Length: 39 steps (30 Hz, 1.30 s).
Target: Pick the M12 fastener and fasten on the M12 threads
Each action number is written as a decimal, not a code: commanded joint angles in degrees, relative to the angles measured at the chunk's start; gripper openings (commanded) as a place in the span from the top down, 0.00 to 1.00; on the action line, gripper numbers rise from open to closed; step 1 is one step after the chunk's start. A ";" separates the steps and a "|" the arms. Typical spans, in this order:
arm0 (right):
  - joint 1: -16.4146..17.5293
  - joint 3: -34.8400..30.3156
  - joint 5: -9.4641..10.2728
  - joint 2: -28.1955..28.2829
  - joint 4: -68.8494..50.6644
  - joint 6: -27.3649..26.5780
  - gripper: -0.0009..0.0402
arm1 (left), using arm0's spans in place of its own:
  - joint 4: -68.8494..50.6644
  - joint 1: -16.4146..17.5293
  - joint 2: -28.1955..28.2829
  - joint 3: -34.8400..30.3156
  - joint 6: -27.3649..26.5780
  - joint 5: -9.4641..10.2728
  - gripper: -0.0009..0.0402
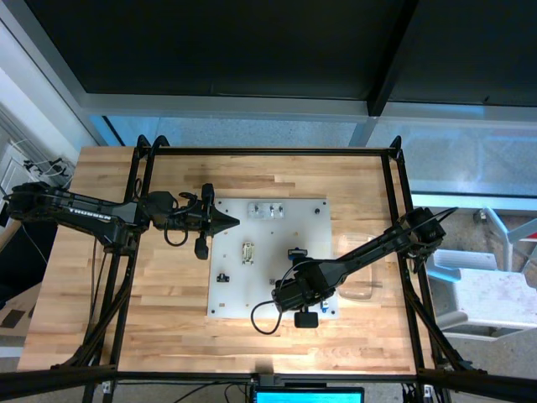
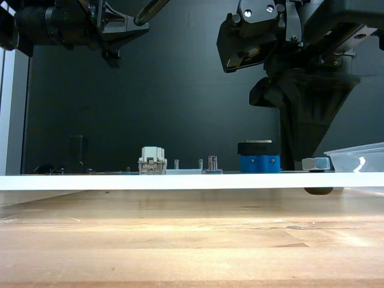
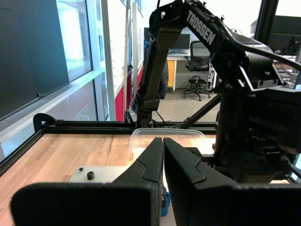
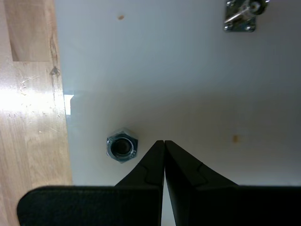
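The small silver M12 nut [image 4: 122,146] sits near the white board's [image 4: 188,80] near right edge. A dark core fills its hole, so it is on its stud. In the low view the nut [image 2: 316,163] rests low on the board and no ribs of the M12 threads show beneath it. My right gripper [image 4: 164,142] points down at the board, shut and empty, with its tips just beside the nut and apart from it. My left gripper [image 1: 231,222] hangs high over the board's far left side, shut on nothing.
A clear tray [image 1: 362,285] lies off the board's right edge, behind the nut in the low view. A blue block [image 2: 260,163], a grey connector [image 2: 152,162] and small silver fittings [image 4: 242,16] stand on the board. Black frame rails [image 1: 268,152] ring the table.
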<state>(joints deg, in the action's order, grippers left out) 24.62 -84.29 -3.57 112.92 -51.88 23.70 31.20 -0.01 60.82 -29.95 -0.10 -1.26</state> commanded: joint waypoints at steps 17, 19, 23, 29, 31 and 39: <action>0.15 -0.33 15.65 -1.53 -2.95 -1.53 0.98 | -0.02 0.02 0.04 0.00 0.00 0.00 0.98; 0.15 -0.33 14.53 -1.79 -3.08 -0.96 0.98 | -0.02 0.00 0.04 0.00 0.00 0.00 0.98; 0.13 -0.33 9.22 -2.73 -3.08 -0.15 0.98 | 0.02 0.02 0.02 0.00 0.00 0.00 0.98; 0.13 -0.15 -0.37 -2.89 -2.23 0.15 0.98 | 0.02 0.00 0.00 0.00 0.00 0.00 0.98; 0.13 -0.11 -1.14 -2.38 -1.27 0.11 0.98 | 0.00 0.02 0.02 0.00 0.00 0.00 0.98; 0.15 -0.11 -0.61 0.02 1.46 0.00 0.98 | -0.02 0.02 0.04 0.00 0.00 0.00 0.98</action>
<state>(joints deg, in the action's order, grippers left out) 24.71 -84.42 -4.49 112.49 -50.96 23.73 31.18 -0.01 60.86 -29.95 -0.10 -1.23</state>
